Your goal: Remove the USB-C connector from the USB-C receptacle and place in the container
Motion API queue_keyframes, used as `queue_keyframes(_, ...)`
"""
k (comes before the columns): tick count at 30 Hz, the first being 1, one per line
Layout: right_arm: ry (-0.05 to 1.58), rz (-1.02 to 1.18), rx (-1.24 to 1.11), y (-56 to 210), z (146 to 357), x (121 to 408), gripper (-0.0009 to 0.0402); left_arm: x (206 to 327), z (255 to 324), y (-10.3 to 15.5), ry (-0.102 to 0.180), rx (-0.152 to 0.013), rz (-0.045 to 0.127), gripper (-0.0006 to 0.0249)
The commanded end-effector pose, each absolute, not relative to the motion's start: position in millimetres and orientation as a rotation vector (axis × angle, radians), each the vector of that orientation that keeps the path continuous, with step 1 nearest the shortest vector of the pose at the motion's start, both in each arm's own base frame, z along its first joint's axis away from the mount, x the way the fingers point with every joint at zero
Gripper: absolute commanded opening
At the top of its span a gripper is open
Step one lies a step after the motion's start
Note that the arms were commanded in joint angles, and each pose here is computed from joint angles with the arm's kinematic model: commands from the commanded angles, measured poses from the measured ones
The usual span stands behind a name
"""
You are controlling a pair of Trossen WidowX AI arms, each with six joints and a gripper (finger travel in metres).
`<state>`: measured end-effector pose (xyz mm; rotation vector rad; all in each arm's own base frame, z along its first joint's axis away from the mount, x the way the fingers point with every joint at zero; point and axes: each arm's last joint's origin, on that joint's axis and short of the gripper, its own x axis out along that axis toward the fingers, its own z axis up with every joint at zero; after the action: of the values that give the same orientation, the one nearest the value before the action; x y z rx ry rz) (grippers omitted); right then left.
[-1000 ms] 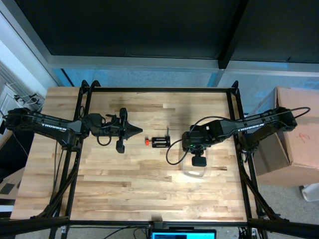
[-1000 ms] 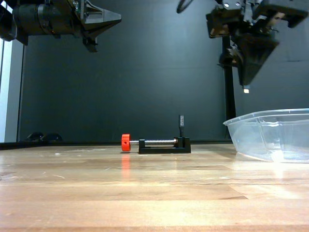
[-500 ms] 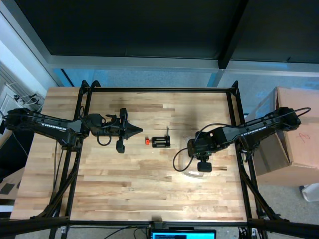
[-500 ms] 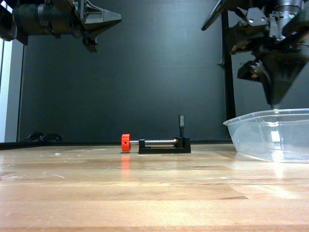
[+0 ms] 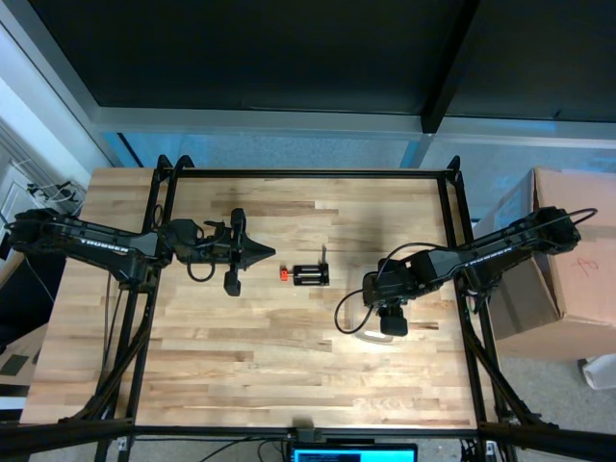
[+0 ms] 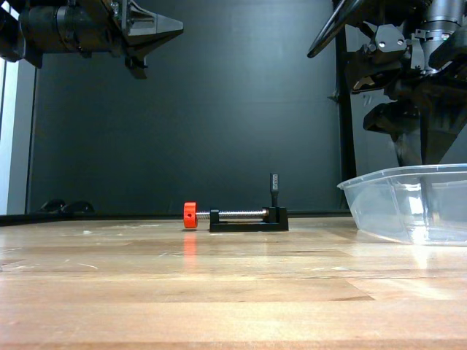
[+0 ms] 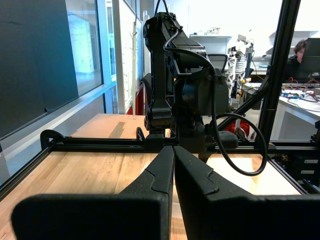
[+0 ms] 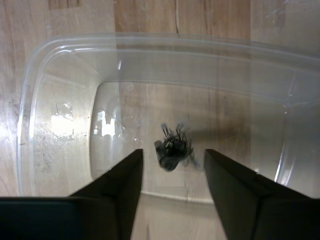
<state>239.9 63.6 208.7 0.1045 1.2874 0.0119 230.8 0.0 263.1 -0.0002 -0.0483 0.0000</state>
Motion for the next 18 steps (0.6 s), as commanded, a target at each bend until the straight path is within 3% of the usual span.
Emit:
queue_keyframes(1,1.285,0.009,0.108,64,209,240,0.0224,230.8,263.2,0.0,-0.049,0.000,0.000,0.0000)
queue_keyframes(6,1.286,0.011,0.107,64,209,240,0.0247,230.8,263.2,0.0,-0.049,0.000,0.000,0.0000)
queue_keyframes(14,1.282,0.012,0.107,64,211,239,0.0247,230.8,263.2,0.0,-0.049,0.000,0.000,0.0000)
queue_keyframes(18,1.231,0.005,0.113,60,221,235,0.0247,230.8,263.2,0.0,-0.049,0.000,0.000,0.0000)
